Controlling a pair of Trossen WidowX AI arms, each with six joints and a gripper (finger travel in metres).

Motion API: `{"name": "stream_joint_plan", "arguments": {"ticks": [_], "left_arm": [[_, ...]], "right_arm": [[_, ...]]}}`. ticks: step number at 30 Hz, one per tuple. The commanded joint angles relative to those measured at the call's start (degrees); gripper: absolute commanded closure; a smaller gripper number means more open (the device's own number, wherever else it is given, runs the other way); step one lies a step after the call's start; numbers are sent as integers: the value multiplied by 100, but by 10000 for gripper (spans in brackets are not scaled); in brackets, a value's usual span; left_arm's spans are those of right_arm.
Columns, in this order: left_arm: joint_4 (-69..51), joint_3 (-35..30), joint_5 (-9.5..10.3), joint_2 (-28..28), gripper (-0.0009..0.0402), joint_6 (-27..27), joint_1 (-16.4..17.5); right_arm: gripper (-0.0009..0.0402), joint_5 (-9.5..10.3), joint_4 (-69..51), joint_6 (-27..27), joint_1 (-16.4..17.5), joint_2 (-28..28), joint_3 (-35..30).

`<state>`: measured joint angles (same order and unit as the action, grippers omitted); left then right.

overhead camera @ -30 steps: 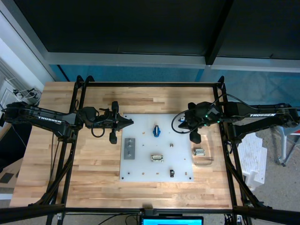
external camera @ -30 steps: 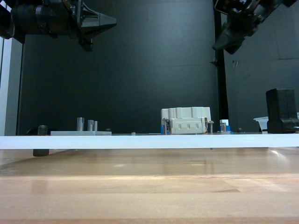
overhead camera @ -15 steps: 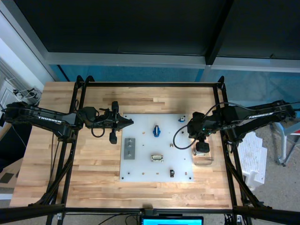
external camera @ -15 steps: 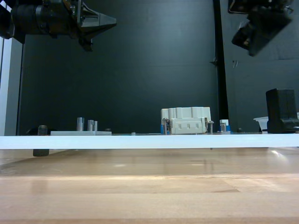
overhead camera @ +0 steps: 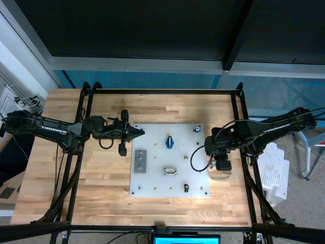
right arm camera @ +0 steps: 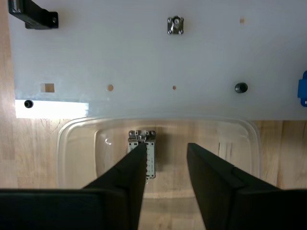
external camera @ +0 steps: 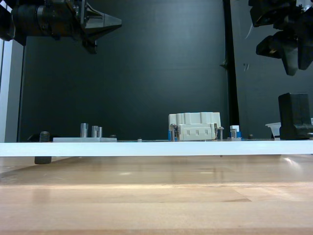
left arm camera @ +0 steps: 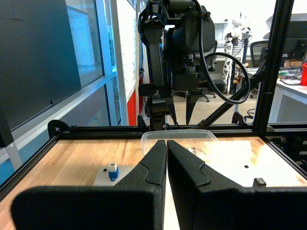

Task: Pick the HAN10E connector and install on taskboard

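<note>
High view: right gripper (overhead camera: 221,165) over clear tray (overhead camera: 224,177), left gripper (overhead camera: 140,132) near taskboard (overhead camera: 152,179).

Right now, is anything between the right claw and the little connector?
Nothing visible. The right gripper hangs open over the HAN10E connector in the clear tray. The left gripper sits shut by the taskboard's left edge.
</note>
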<state>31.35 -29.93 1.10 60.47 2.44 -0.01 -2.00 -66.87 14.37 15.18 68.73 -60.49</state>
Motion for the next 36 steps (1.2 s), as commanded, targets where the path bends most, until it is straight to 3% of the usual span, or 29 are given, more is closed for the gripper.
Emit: {"name": "stream_joint_plan", "arguments": {"ticks": [1,12,16,36], "left_arm": [[2,-2,-2,2,392,2,0],[4,-2,0,2,392,2,2],[2,-2,-2,2,392,2,0],[2,-2,0,2,392,2,2]], "right_arm": [[221,-2,-2,83,151,92,20],[122,-4,7,431,446,188,474],[101,-162,63,457,590,188,619],[81,-149,892,667,811,348,1462]]}}
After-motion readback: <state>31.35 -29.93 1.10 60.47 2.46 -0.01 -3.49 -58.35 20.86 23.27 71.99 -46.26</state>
